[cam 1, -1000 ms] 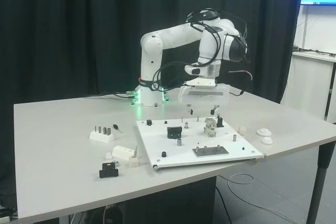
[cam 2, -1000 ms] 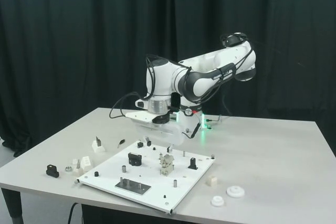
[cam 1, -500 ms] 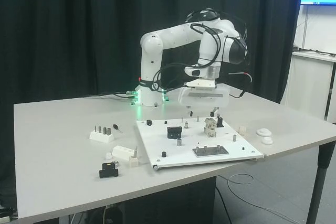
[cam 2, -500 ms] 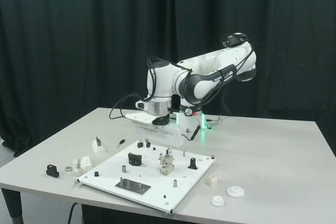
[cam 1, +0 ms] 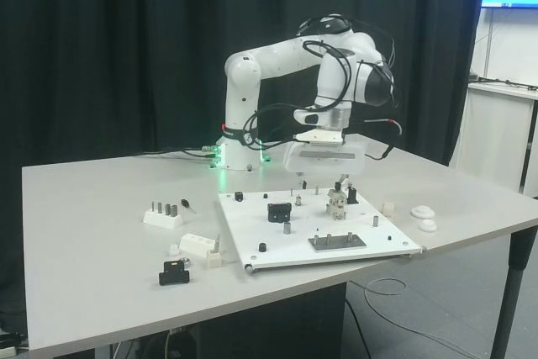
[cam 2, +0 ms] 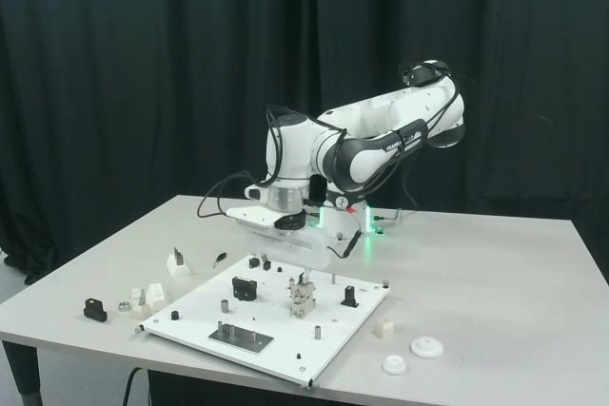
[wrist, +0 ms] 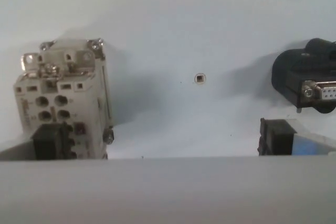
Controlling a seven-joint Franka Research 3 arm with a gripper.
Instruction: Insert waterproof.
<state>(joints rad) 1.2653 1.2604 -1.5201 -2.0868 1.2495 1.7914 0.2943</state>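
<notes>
A white board (cam 1: 245, 237) lies on the grey table and carries several fixtures. One is a pale connector block (wrist: 63, 106) with several round sockets, standing upright near the board's middle (cam 1: 336, 202) (cam 2: 303, 299). My gripper (wrist: 163, 139) hangs just above the board beside that block, also visible from the room (cam 1: 322, 181) (cam 2: 304, 268). It is open with nothing between its black fingertips (wrist: 50, 140). One fingertip overlaps the block's edge in the wrist view. A pale band of the hand hides everything below the fingertips there.
A black D-sub connector (wrist: 307, 80) sits on the board by the other fingertip. The board also holds a black block (cam 1: 278, 212), a grey metal plate (cam 1: 337, 242) and small pegs. On the table lie white gears (cam 1: 423, 210), white holders (cam 1: 162, 216) and a black part (cam 1: 174, 273).
The hand has drifted slightly leftward in both room views, staying low over the board. The fingers remain open.
</notes>
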